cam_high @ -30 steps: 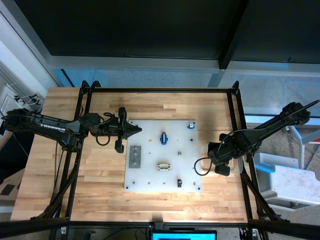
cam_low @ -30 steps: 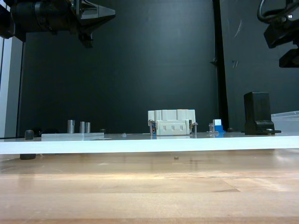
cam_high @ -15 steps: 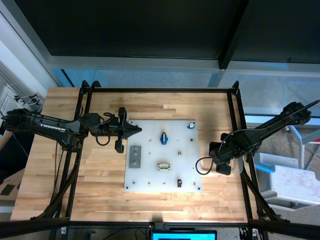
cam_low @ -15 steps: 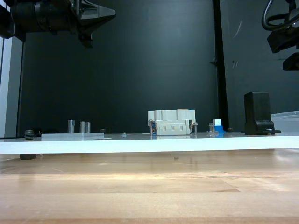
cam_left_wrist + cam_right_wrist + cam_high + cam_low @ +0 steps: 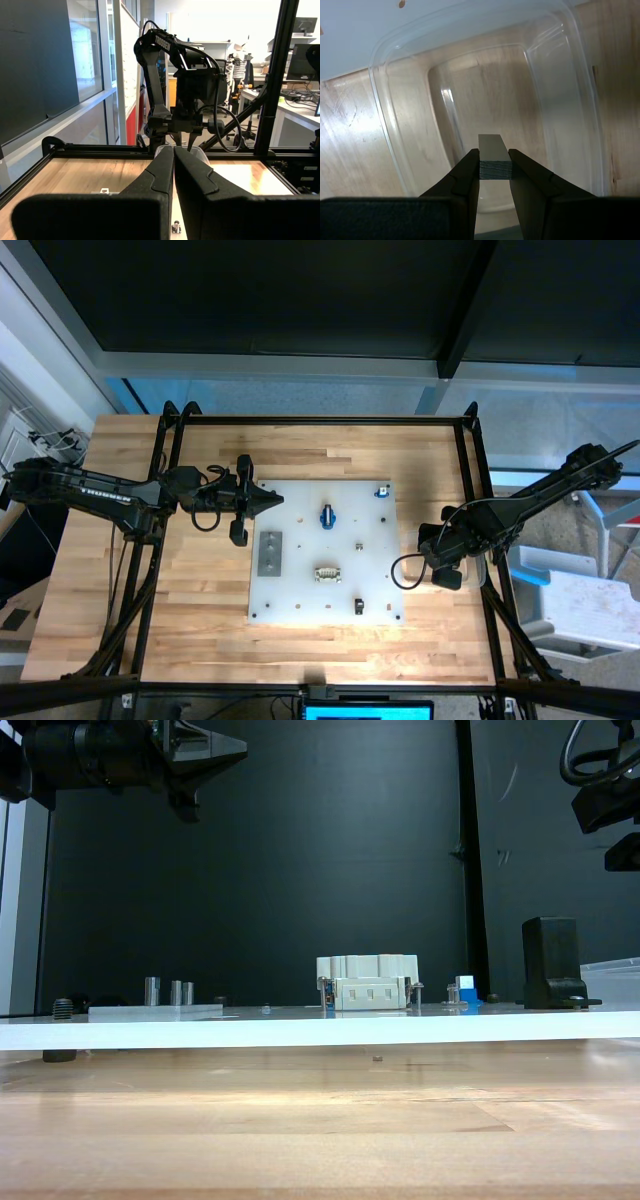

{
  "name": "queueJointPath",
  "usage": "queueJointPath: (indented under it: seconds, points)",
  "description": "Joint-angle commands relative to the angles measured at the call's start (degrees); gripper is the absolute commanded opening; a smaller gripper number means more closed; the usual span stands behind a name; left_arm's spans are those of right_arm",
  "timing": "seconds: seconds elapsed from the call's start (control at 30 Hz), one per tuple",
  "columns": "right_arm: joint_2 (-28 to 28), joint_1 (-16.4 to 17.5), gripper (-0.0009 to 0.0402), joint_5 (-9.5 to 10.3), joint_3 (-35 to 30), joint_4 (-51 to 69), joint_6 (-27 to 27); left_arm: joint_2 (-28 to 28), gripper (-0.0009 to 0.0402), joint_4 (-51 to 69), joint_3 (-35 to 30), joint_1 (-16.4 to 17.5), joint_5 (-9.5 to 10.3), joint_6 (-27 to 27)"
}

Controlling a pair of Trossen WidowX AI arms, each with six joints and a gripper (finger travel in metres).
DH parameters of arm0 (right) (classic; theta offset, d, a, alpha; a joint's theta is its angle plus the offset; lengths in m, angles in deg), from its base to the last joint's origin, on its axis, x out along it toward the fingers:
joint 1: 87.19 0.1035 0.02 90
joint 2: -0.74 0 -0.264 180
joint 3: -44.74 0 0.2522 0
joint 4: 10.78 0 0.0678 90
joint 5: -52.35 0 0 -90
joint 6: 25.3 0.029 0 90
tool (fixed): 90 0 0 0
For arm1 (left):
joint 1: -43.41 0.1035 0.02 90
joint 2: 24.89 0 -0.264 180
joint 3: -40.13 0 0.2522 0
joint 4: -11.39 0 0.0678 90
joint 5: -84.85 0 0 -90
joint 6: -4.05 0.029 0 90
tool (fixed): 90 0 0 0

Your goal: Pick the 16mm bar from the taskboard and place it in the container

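Note:
In the right wrist view my right gripper [image 5: 494, 161] is shut on a short grey 16mm bar [image 5: 493, 156], held above the clear container [image 5: 555, 100] with wood showing through it. From the high view this gripper [image 5: 443, 562] hangs just off the right edge of the white taskboard [image 5: 300, 585]; the container [image 5: 484, 567] is mostly hidden under it. The container's rim [image 5: 612, 982] shows at the far right of the low view. My left gripper [image 5: 275, 499] is shut with nothing in it, high above the board's left edge [image 5: 173, 150].
On the taskboard sit a grey metal block [image 5: 270, 552], a blue piece [image 5: 327, 515], a silver connector [image 5: 327, 573] and a small black part [image 5: 359, 604]. A black frame rail [image 5: 470, 490] runs along the table's right side, close to the right arm.
My right gripper has shifted slightly to the right with the bar in it, mostly during the first half second. The left arm has stayed still.

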Motion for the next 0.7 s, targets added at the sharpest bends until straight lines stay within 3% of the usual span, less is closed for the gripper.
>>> queueJointPath:
  seconds: [0.03,0.7]
  points:
    - [0.0,0.0,0.0085,-0.04,0.0,0.0,0.0,0.0,0.0,0.0,0.0,0.0,-0.02,0.0]
    - [0.0,0.0,0.0218,-0.02,0.0,0.0,-0.1,0.0,0.0,0.0,0.0,0.0,-0.02,0.0]
